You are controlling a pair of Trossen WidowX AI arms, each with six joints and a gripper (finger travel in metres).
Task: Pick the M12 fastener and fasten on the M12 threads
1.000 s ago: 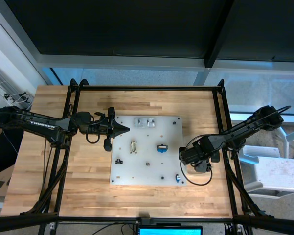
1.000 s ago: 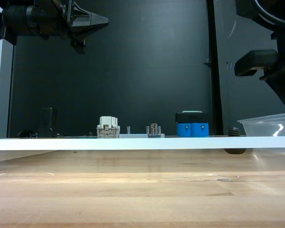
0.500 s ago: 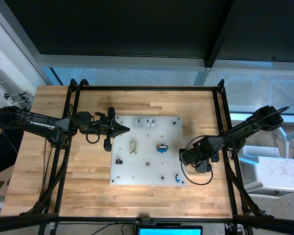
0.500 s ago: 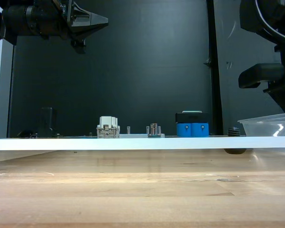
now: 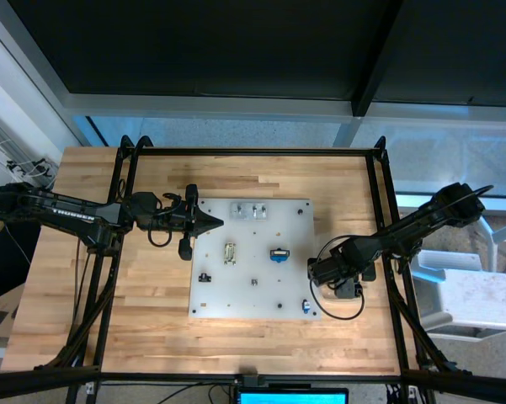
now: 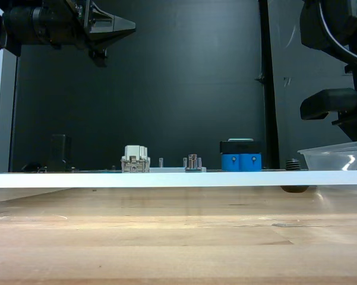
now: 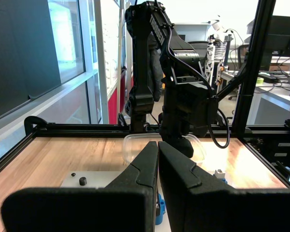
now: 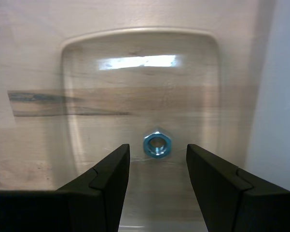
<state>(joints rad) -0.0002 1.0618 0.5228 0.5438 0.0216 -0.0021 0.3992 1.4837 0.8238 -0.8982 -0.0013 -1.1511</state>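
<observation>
Dropped lower toward clear tray (image 8: 63, 72), right gripper (image 8: 157, 159) held fingers wide astride M12 fastener (image 8: 157, 144) for the pick, closing needed next; left gripper (image 5: 215, 222) parked high at left of board (image 5: 236, 290), fingers together

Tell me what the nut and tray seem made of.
The nut looks metal: hexagonal, bright bluish sheen. The tray is probably clear plastic: wood grain shows through, with glare. Open right hand hovers above it; shut left hand hangs over the board's left edge.

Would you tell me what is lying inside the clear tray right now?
One small nut lies flat on the tray floor, alone, under the open right hand. In the high view the right arm hides it. The left hand, shut, hovers at the far left edge of the board.
</observation>
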